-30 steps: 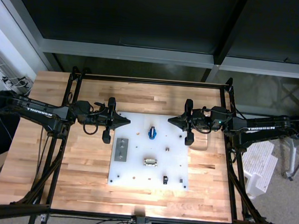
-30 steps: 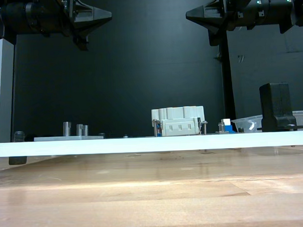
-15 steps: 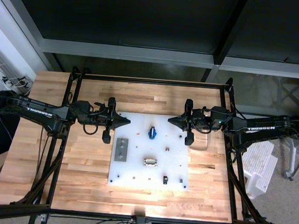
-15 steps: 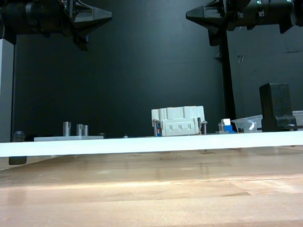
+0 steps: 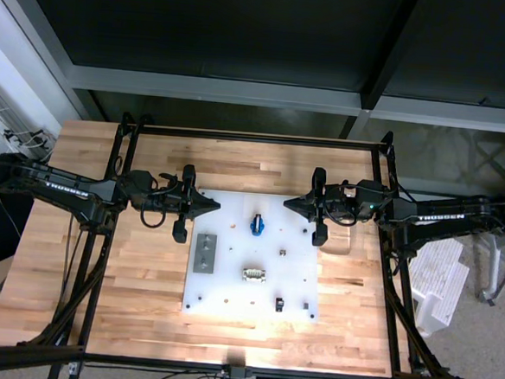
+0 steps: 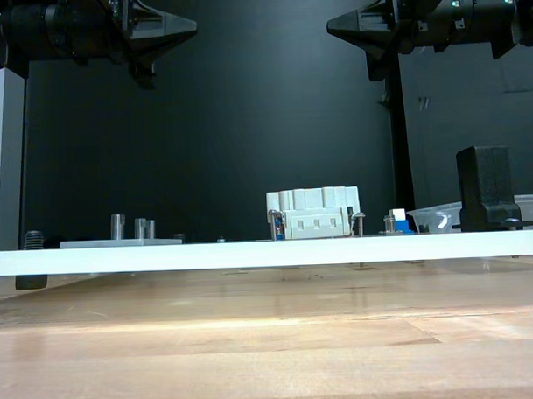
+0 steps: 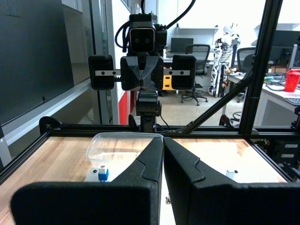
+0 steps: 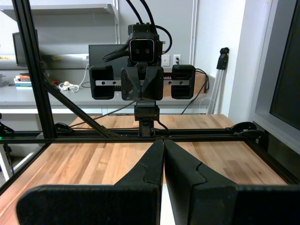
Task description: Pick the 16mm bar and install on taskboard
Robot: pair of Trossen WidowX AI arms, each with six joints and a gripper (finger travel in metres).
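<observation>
Both grippers hang high over the far corners of the taskboard (image 5: pixel 229 283), jaws pressed together on nothing: left gripper (image 5: pixel 216 206), right gripper (image 5: pixel 287 201). What looks like the 16mm bar (image 5: pixel 283 252) sits on the board's right half, below and nearward of the right gripper, the closer one; its axis is too small to judge. TROSSEN is printed on the left forearm (image 5: pixel 62 187) and the right forearm (image 5: pixel 437 215).

- The left arm (image 5: pixel 58 187) and right arm (image 5: pixel 441 213) are matte black, with long slim links bearing white "TROSSEN" lettering.
- The left claw (image 5: pixel 214 206), above the desk's (image 5: pixel 140 303) left half, has two black wedge fingers tapering to a point, pressed together.
- The right claw (image 5: pixel 289 202), above the right half, matches it, with its fingers meeting too.
- A black cable (image 5: pixel 152 218) loops under the left wrist.
- Small green lights (image 6: pixel 457 2) glow on the right wrist housing.
</observation>
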